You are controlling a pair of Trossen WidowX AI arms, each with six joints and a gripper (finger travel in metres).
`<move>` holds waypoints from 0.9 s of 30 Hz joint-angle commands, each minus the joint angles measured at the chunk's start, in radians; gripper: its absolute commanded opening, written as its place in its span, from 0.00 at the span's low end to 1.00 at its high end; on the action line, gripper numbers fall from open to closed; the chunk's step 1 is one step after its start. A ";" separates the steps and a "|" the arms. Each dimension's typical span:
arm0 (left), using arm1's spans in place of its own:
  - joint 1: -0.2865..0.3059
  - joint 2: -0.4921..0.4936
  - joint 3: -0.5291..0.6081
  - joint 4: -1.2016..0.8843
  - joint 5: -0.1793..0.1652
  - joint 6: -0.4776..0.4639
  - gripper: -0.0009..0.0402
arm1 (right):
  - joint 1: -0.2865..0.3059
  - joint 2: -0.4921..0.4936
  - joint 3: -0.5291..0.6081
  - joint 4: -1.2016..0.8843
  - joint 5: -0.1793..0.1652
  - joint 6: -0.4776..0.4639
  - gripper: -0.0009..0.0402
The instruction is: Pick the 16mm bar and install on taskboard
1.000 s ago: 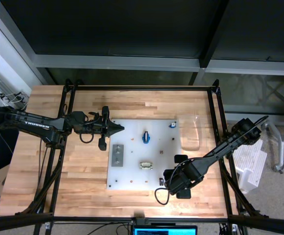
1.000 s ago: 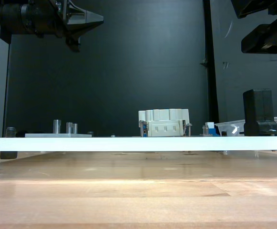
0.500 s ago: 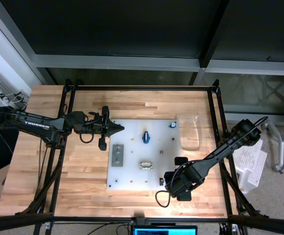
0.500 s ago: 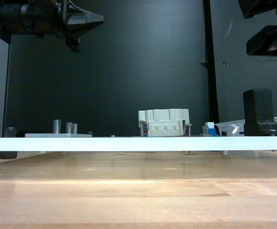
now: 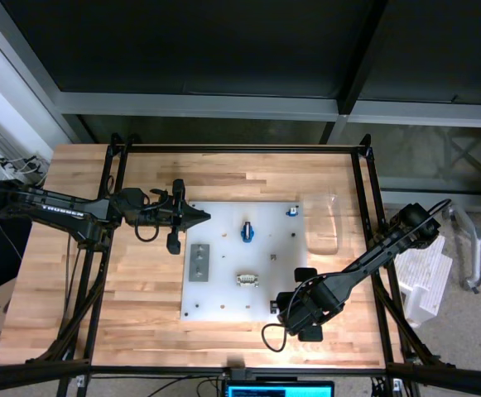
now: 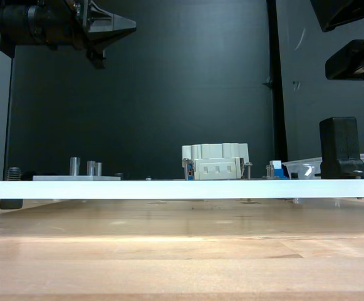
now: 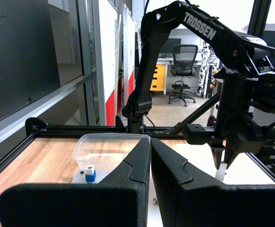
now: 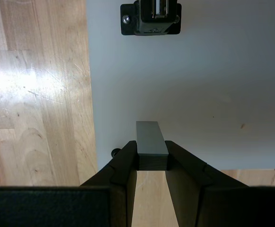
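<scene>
Right gripper [image 8: 151,152] is clamped on the 16mm bar [image 8: 151,138]. It hangs over the near right corner of the taskboard [image 8: 199,94], with bare tabletop [image 8: 33,94] just off to the gripper's side. A little ahead of it there's a small black connector [image 8: 150,19] bolted to the board.

My guess is the bar goes in the grey metal block [image 5: 199,263], which is well away from this gripper, across the board towards the other arm. So the job now looks like a carry. I'd stay high enough to clear the black connector and the beige connector [image 5: 247,281] on the way. Then square the bar over its seat before dropping, go down slowly, and only let go once it's bottomed out.

Left gripper [image 7: 150,151] is farthest off, pinched closed on nothing and hovering past the board's far left corner. It looks parked.

Things I can't make out:
- How much bar sticks out below the fingers [image 8: 125,163].
- Whether the block has a free hole of the right size.
- The bar from above, since the wrist covers it.
- The whole right gripper from table level, where it's cut off.
</scene>
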 commanded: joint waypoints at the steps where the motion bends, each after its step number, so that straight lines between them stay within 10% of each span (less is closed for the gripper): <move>1: 0.000 0.000 0.000 0.000 0.000 0.000 0.02 | 0.000 0.001 -0.001 -0.007 0.001 0.001 0.04; 27: 0.000 0.000 0.000 0.000 0.000 0.000 0.02 | 0.000 -0.001 -0.001 0.003 0.007 0.001 0.04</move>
